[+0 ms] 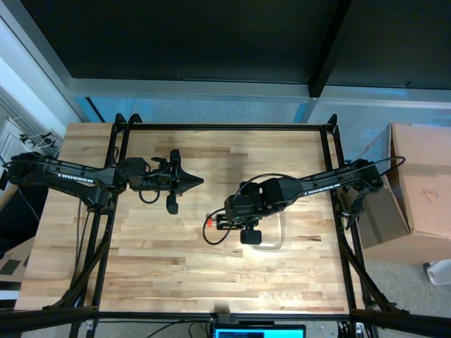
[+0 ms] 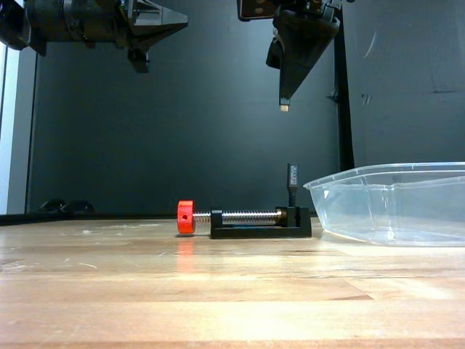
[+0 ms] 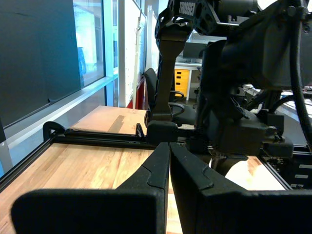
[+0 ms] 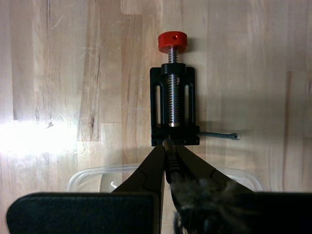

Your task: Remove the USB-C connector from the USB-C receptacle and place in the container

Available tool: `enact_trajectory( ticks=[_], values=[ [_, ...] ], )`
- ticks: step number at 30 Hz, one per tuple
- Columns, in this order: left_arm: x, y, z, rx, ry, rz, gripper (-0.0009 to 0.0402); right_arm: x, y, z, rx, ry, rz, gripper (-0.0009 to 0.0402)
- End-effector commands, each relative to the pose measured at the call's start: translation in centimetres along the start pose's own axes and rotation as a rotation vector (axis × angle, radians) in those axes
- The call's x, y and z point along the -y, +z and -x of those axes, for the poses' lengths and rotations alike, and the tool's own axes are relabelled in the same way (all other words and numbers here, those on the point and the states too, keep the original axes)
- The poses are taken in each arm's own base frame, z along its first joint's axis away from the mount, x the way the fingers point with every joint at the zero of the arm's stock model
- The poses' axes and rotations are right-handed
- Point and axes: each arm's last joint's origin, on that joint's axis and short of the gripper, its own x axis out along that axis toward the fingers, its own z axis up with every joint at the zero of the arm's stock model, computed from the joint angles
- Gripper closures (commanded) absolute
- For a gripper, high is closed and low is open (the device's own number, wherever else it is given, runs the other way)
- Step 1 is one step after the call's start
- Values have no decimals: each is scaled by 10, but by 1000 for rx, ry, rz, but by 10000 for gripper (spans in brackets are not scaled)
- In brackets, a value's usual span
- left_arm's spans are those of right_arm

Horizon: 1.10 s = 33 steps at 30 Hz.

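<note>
My right gripper (image 2: 284, 93) hangs high above the table, pointing down, shut on the USB-C connector (image 2: 284, 106). The connector's light tip pokes out below the fingertips, well clear of the USB-C receptacle (image 2: 293, 177). That receptacle stands upright in a small black vise (image 2: 260, 224) with a red knob (image 2: 186, 217). In the right wrist view the black connector (image 4: 170, 161) sits between the shut fingers (image 4: 151, 165), right over the vise's near end (image 4: 174, 136). The clear plastic container (image 2: 389, 207) lies just right of the vise. My left gripper (image 1: 199, 182) hovers shut and empty, high at the left.
A black frame (image 1: 225, 127) borders the wooden table. A cardboard box (image 1: 416, 183) stands off the right edge. A thin dark pin or wire (image 4: 219, 135) lies on the wood beside the vise. The container rim (image 4: 92, 176) shows just under my right gripper.
</note>
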Motion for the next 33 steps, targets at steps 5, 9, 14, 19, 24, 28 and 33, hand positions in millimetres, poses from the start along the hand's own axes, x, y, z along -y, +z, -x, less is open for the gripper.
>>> enact_trajectory(
  ticks=[5,9,14,19,24,28,33],
  values=[
    [0,0,0,5,-1,0,393,3,-10,19,27,15,-18,393],
    [0,0,0,-3,0,0,393,4,-30,27,19,16,-14,393],
    [0,0,0,-1,0,0,393,11,-66,37,2,15,-54,393],
    [0,0,0,0,0,0,393,19,-103,45,-1,18,-99,393],
    [0,0,0,0,0,0,393,23,-131,53,-1,24,-127,393],
    [0,0,0,0,0,0,393,24,-150,57,-18,26,-144,393],
    [0,0,0,0,0,0,393,21,-171,59,-52,26,-142,393]
  ],
)
